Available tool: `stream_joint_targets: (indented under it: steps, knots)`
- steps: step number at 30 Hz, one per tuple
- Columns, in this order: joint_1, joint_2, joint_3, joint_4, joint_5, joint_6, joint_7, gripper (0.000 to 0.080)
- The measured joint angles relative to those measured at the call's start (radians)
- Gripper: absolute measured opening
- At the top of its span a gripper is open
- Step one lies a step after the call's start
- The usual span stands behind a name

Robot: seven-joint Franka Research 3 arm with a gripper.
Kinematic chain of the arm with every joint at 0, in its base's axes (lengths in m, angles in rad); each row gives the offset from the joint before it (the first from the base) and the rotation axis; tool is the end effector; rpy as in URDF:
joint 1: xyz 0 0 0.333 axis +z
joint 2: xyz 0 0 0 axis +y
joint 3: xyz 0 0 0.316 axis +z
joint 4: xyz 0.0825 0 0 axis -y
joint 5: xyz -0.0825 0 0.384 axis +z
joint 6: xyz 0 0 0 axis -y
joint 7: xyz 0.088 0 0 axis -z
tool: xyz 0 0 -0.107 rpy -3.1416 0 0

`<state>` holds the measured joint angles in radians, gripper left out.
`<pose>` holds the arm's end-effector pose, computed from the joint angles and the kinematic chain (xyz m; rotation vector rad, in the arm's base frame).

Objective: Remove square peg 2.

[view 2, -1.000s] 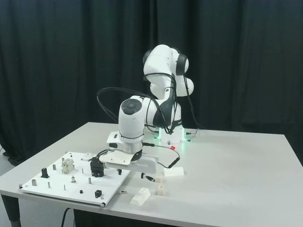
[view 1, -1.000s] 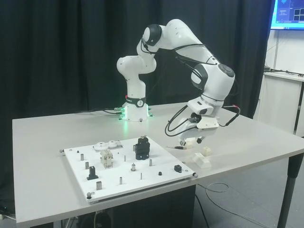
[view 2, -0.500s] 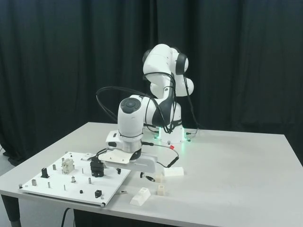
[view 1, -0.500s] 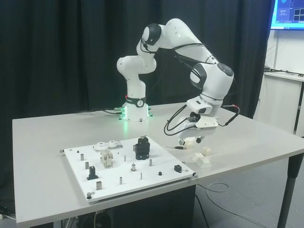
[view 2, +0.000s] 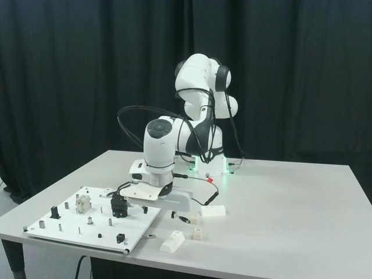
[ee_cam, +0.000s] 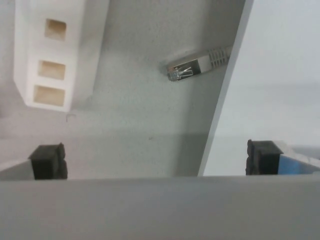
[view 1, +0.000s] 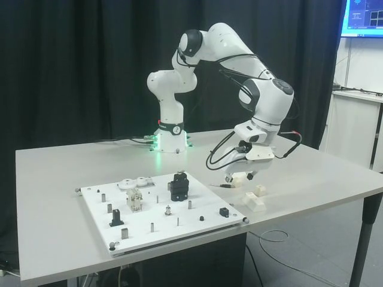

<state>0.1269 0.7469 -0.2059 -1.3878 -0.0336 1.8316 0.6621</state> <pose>0.6963 -0.0314 0.2535 2.6998 -0.9769 -0.3265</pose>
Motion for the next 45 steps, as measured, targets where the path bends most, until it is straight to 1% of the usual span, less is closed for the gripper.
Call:
stream_joint_targets:
  steps: [31,45]
  knots:
    - [-0.003,-0.006,0.000,-0.001,0.000,0.005,0.002,0.0800]
    - [-0.014,-0.008,0.000,-0.001,0.000,0.019,0.002,0.0800]
